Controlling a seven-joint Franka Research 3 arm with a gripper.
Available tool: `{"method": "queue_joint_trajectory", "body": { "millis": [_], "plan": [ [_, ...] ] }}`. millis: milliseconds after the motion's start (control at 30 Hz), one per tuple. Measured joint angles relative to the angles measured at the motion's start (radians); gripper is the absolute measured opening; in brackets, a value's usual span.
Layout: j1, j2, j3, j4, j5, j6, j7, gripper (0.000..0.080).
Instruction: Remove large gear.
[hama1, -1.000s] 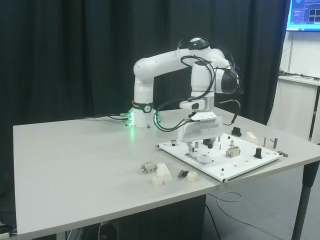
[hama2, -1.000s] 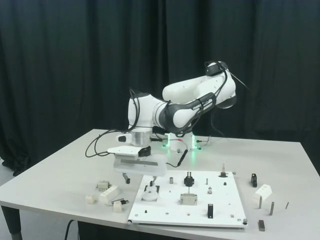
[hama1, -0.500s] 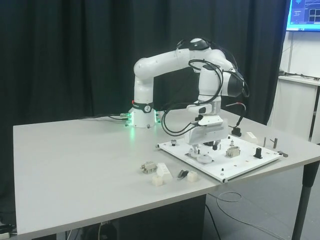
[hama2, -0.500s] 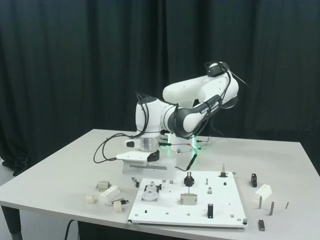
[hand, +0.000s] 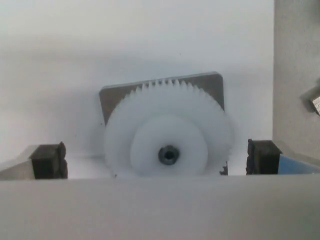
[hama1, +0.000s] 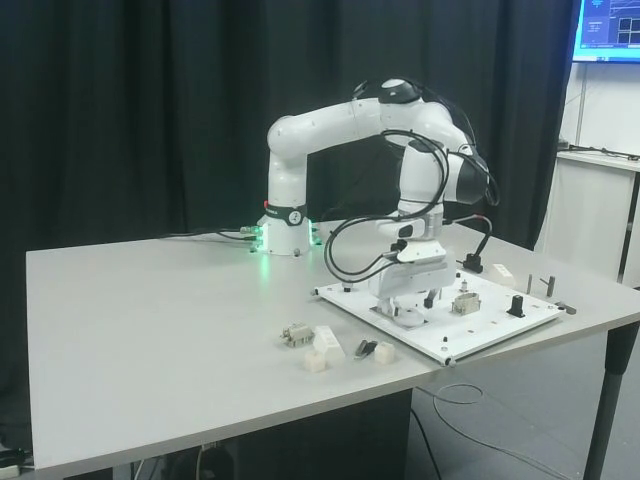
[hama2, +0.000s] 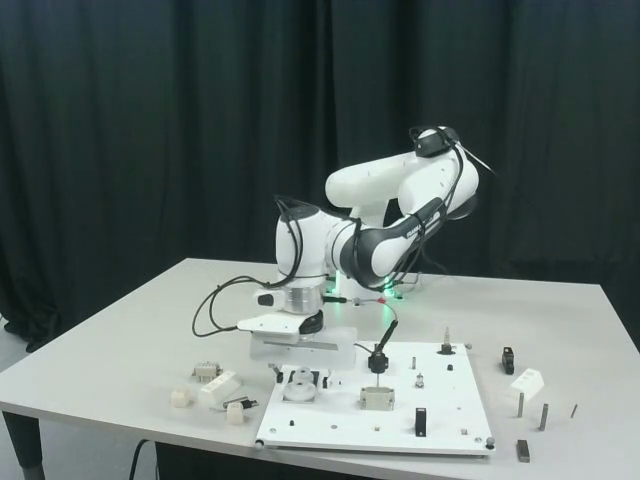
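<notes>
The large white gear (hand: 168, 134) sits on a grey square plate (hand: 212, 89) on the white board (hama2: 450, 415). In the wrist view my gripper (hand: 155, 156) is open, with one black fingertip (hand: 48, 160) on each side of the gear and a gap between each pad and the teeth. In the room views the gripper (hama2: 300, 375) is low over the gear (hama2: 298, 388) at the board's near left part, and the hand (hama1: 405, 283) hides most of the gear (hama1: 408, 318).
The board (hama1: 500, 325) carries several small black and grey fittings (hama2: 377, 398). Loose white and grey parts (hama2: 215, 388) lie on the grey table (hama1: 150, 320) beside the board's left edge. More small parts (hama2: 527, 382) lie to the board's right.
The arm has swung over the board and come down. The gripper, earlier above and left of the gear, now straddles it with fingers lowered on both sides.
</notes>
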Motion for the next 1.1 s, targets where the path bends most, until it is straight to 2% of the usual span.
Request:
{"method": "queue_joint_trajectory", "body": {
  "millis": [433,1100],
  "plan": [
    [0.0,0.0,0.022,-0.002,-0.004,0.027,0.005,0.08],
    [-0.007,0.0,0.025,-0.004,-0.003,0.028,0.009,0.08]
  ]
}}
